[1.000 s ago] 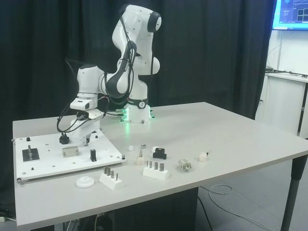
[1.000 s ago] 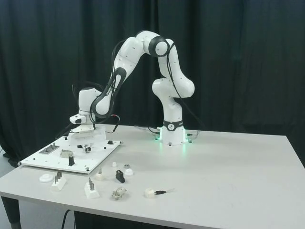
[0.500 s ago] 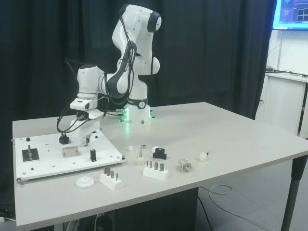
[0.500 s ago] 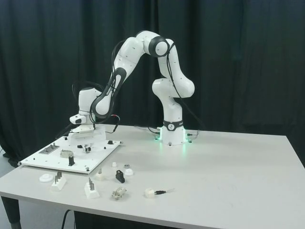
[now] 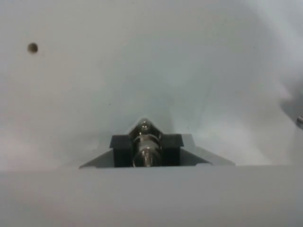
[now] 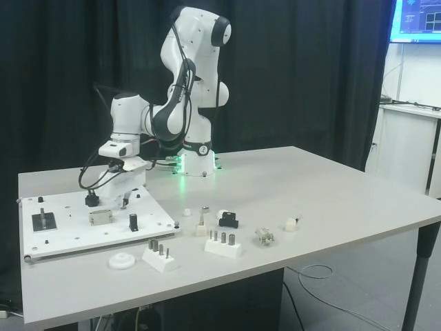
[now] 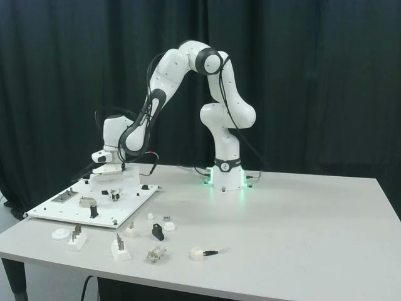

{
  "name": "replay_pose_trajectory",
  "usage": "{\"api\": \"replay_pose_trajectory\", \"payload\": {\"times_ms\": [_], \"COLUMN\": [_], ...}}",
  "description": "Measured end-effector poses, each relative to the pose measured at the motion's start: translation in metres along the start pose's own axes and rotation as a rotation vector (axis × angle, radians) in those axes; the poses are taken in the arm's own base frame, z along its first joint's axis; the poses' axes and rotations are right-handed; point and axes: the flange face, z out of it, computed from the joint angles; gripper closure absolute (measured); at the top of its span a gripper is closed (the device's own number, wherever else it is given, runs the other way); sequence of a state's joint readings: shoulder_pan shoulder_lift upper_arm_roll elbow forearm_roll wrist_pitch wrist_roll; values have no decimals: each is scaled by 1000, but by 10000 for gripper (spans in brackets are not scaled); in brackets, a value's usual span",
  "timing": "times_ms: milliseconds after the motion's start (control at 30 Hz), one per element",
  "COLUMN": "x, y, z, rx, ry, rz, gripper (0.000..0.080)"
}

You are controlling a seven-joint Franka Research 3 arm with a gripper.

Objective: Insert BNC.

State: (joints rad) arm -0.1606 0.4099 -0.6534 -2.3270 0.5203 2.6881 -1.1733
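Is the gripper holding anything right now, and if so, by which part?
Cannot tell. The gripper hangs over the white board; the BNC connector sits just below it, but no grip shows.

White arm (image 6: 182, 89) bent low, gripper (image 6: 122, 200) over white board (image 6: 89, 224), grey table (image 6: 310, 186)

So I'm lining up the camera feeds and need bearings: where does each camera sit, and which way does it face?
Wrist view: on the arm's wrist, looking down close at the white board and the metal BNC connector; only a blurred white part of the wrist shows.
First room view: off one table side, facing the board with the arm behind it.
Second room view: off another side, facing the whole arm, its base central.
Both room views share the claw over the board.
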Motion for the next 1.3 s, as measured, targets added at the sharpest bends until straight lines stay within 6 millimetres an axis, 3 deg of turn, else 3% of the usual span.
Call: {"api": "replay_pose_trajectory", "payload": {"times_ms": [1300], "x": [0], "y": [0], "z": [0], "rx": [3], "ry": [-2], "rz": [574], "gripper": [682]}}
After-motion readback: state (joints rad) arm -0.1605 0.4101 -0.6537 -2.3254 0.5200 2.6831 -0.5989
